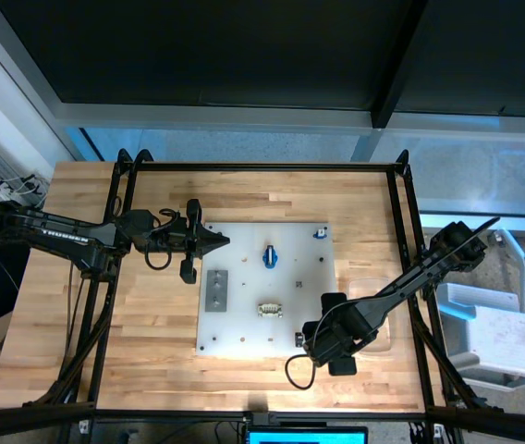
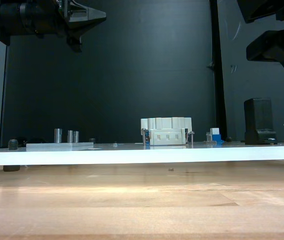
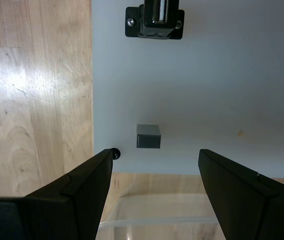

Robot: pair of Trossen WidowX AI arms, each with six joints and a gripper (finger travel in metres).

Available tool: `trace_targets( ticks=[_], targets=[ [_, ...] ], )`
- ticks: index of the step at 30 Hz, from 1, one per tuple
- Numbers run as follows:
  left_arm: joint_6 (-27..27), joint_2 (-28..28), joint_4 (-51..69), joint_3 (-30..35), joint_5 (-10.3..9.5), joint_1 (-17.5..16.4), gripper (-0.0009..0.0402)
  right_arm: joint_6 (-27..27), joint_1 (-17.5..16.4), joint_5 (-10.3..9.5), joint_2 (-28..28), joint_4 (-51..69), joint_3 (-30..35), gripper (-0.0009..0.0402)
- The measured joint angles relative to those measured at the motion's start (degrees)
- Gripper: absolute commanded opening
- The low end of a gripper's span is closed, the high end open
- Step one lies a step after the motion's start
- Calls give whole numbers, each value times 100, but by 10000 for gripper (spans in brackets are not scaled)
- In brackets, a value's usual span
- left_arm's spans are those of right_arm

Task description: Pick the 16mm bar from the taskboard and place it in the container

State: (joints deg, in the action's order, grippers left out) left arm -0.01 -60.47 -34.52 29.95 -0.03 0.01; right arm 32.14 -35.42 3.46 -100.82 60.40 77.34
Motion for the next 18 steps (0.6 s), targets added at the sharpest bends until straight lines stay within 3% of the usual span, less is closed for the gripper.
trace_targets(
  ticks=[6, 18],
  targets=[
    [0, -2, 0, 0, 0, 0, 0, 146, -46, 175, -22, -9, -17, 240],
    [0, 0, 0, 0, 0, 0, 0, 203, -107, 192, -26, -684, -525, 240]
  ],
)
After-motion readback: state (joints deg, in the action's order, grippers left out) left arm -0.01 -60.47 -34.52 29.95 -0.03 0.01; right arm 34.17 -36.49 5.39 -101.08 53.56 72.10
